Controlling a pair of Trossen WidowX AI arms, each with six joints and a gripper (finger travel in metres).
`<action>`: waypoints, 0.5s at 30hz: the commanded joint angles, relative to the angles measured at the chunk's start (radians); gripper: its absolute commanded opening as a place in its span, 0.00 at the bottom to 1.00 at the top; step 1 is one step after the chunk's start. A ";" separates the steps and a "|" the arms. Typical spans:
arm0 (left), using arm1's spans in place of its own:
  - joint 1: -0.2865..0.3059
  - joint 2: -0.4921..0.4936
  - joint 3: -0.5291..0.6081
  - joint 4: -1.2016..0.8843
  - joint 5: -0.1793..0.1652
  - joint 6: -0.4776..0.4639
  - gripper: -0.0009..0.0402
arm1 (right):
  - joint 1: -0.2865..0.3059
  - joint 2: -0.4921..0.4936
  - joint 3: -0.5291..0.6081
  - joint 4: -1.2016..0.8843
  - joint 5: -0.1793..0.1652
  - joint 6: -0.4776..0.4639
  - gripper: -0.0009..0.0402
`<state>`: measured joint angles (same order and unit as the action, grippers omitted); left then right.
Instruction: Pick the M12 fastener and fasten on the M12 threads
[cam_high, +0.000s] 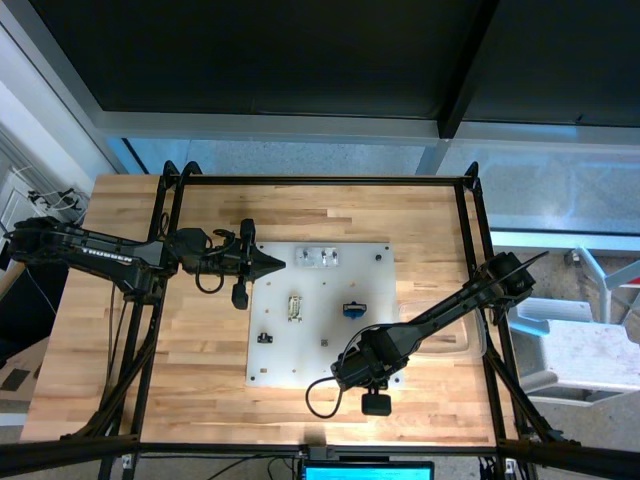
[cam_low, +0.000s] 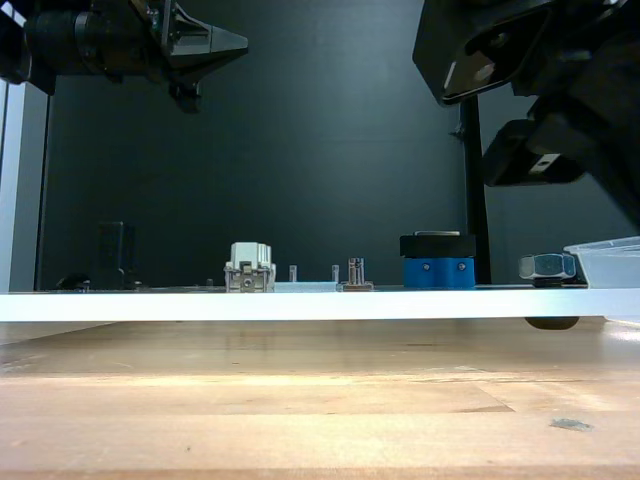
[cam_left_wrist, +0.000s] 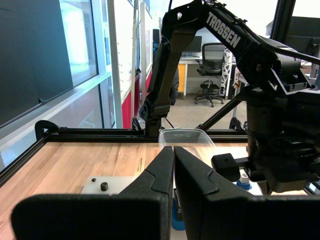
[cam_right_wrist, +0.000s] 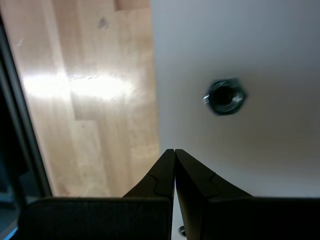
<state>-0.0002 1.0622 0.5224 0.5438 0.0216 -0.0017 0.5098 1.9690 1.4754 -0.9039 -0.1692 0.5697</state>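
The small silver M12 nut sits on its stud on the white board, its dark bore facing up. In the low view the nut rests at the board's right end, covering the stud's ribs. My right gripper hovers above the board a little aside from the nut, shut with nothing between its fingers. From above, the right gripper hangs over the board's near right edge and hides the stud. My left gripper is shut and empty, held high over the board's far left edge.
A clear tray lies right of the board, behind the nut in the low view. On the board stand a blue connector, a white connector block and a silver post. Black frame rails border the table.
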 joint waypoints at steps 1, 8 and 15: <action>0.000 0.000 0.000 0.000 0.000 0.000 0.02 | 0.001 -0.011 0.009 -0.014 0.063 0.009 0.02; 0.000 0.000 0.000 0.000 0.000 0.000 0.02 | -0.008 -0.028 0.033 -0.092 0.296 0.026 0.02; 0.000 0.000 0.000 0.000 0.000 0.000 0.02 | -0.014 0.003 0.027 -0.057 0.307 0.025 0.02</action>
<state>-0.0002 1.0622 0.5228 0.5438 0.0216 -0.0017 0.4953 1.9648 1.5043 -0.9703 0.1383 0.5934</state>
